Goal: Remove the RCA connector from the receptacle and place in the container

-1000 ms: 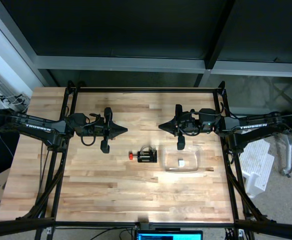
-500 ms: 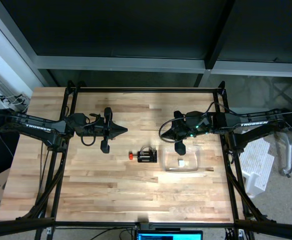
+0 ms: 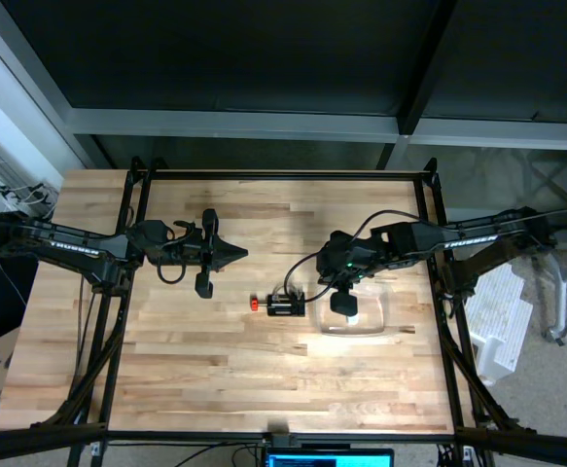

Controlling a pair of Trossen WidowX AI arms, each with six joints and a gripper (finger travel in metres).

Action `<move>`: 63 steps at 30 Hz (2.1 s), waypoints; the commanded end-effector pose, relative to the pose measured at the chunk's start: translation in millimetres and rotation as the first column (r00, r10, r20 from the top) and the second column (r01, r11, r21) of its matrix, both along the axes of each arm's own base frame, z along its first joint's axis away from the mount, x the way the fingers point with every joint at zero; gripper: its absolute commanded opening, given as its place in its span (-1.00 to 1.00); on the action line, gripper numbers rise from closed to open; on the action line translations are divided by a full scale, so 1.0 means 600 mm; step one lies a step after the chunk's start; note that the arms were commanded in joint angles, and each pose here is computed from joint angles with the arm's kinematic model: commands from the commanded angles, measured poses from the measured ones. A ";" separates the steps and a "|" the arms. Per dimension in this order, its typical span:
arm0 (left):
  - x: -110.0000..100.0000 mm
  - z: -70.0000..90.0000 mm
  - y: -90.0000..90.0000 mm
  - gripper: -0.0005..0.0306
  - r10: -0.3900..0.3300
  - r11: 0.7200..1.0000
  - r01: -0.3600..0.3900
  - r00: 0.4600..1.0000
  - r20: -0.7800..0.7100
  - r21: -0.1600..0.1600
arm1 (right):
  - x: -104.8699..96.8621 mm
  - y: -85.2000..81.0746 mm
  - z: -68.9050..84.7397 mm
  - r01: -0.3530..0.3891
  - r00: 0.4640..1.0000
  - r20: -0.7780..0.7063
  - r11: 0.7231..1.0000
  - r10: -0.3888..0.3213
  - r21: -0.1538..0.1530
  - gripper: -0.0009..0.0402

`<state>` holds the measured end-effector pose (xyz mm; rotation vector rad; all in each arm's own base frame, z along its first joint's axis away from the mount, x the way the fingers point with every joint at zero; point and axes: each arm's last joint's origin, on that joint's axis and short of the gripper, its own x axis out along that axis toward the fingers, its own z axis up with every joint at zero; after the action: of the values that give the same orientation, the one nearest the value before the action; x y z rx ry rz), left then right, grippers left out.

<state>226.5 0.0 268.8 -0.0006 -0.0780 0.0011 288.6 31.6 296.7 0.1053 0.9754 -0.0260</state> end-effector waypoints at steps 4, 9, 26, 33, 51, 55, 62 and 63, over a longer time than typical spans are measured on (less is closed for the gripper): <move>0.000 0.000 0.000 -0.97 0.000 1.000 0.000 1.000 0.000 0.000 | 0.031 0.009 -0.011 0.024 0.996 -0.081 0.999 -0.027 -0.029 -0.94; 0.000 0.000 0.000 -0.96 0.000 1.000 0.000 1.000 0.000 0.000 | 0.058 0.015 -0.024 0.032 0.992 -0.124 0.999 -0.037 -0.042 -0.77; 0.000 0.000 0.000 -0.97 0.000 1.000 0.000 1.000 0.000 0.000 | 0.103 0.033 -0.073 0.037 0.982 -0.182 0.998 -0.046 -0.055 -0.13; 0.000 0.000 0.000 -0.96 0.000 1.000 0.000 1.000 0.000 0.000 | 0.121 0.038 -0.099 0.032 0.981 -0.189 0.998 -0.043 -0.061 -0.13; 0.000 0.000 0.000 -0.97 0.000 1.000 0.000 1.000 0.000 0.000 | 0.139 0.048 -0.145 -0.010 0.971 -0.238 0.997 -0.010 -0.081 -0.13; 0.000 0.000 0.000 -0.96 0.000 1.000 0.000 1.000 0.000 0.000 | 0.138 0.048 -0.153 -0.011 0.969 -0.245 0.996 -0.010 -0.083 -0.13; 0.000 0.000 0.000 -0.97 0.000 1.000 0.000 1.000 0.000 0.000 | 0.137 0.048 -0.158 -0.008 0.971 -0.239 0.996 -0.014 -0.088 -0.14; 0.000 0.000 0.000 -0.96 0.000 1.000 0.000 1.000 0.000 0.000 | 0.137 0.048 -0.159 -0.007 0.971 -0.238 0.996 -0.015 -0.088 -0.14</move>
<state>226.5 0.0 268.9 -0.0006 -0.0780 0.0011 371.3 60.4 201.8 0.0215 1.2143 -0.0850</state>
